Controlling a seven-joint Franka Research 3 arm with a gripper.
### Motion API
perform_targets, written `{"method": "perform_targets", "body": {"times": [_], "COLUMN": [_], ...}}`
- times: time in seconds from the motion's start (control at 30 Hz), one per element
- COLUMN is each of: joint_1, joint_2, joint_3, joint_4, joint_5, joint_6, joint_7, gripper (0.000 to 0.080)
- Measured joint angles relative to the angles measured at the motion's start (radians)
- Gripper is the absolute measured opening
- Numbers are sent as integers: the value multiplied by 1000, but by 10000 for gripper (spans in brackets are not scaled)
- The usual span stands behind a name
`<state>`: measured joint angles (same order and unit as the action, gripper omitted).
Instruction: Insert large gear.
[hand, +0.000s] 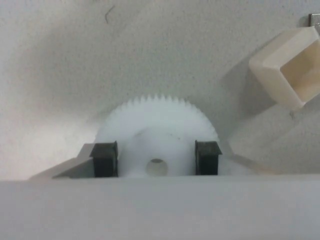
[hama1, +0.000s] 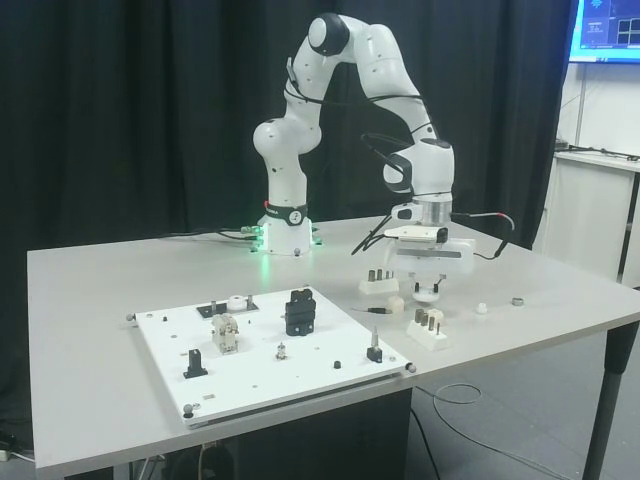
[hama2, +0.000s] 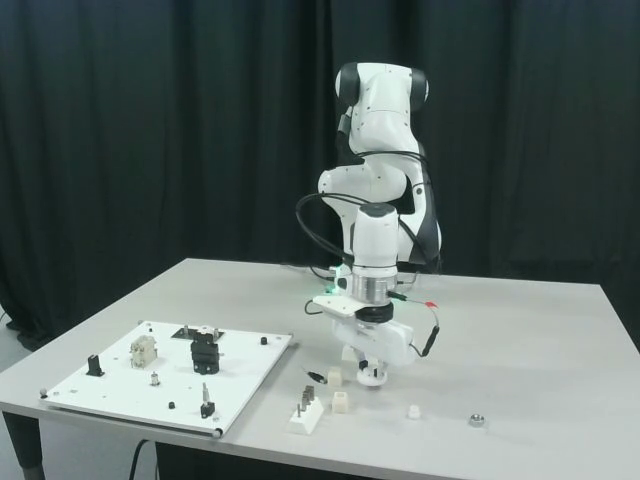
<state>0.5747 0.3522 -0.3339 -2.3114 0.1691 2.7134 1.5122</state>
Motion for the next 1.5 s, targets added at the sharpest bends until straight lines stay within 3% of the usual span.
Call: {"method": "perform_targets", "body": {"times": [1.07, 1.5], "joint_1": [0, -17], "joint_2": [0, -32], "joint_3": [0, -14], "joint_4": [0, 0], "joint_5": [-8, -60], "joint_6": [0, -29], "joint_7": [20, 49], "gripper": [330, 330]}}
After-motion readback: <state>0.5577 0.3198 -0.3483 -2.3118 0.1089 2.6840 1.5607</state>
